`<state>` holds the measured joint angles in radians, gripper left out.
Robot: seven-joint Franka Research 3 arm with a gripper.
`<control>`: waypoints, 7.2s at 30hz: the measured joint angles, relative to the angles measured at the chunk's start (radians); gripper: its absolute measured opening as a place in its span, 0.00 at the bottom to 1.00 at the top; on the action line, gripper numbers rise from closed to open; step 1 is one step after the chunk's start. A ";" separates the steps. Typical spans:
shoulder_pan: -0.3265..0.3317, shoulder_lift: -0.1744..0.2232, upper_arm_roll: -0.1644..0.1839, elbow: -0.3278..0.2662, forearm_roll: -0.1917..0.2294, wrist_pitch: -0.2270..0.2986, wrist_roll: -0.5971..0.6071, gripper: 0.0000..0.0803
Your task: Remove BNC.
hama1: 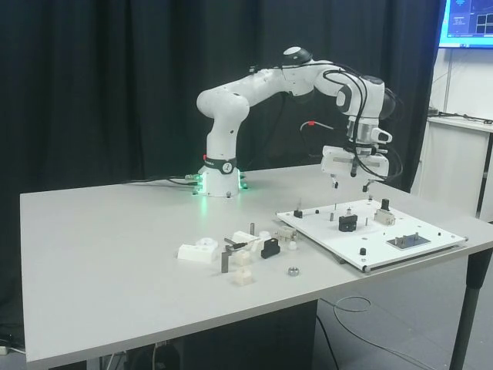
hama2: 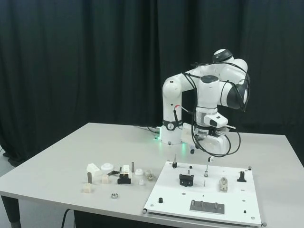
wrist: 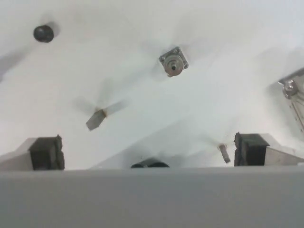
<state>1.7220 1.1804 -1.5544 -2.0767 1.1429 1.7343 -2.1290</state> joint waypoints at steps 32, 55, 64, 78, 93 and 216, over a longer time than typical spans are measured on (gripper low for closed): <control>0.039 0.000 -0.117 -0.001 -0.041 -0.125 0.728 1.00; 0.036 0.000 -0.118 -0.013 -0.009 -0.118 1.410 1.00; 0.036 0.000 -0.118 -0.017 0.012 -0.111 1.775 1.00; 0.042 0.003 -0.100 -0.023 0.034 -0.046 2.582 1.00; 0.046 0.003 -0.080 -0.032 0.084 -0.041 3.440 1.00; 0.054 0.029 0.183 -0.094 0.224 0.199 3.911 1.00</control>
<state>1.7760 1.2091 -1.3719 -2.1707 1.3671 1.9331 1.7823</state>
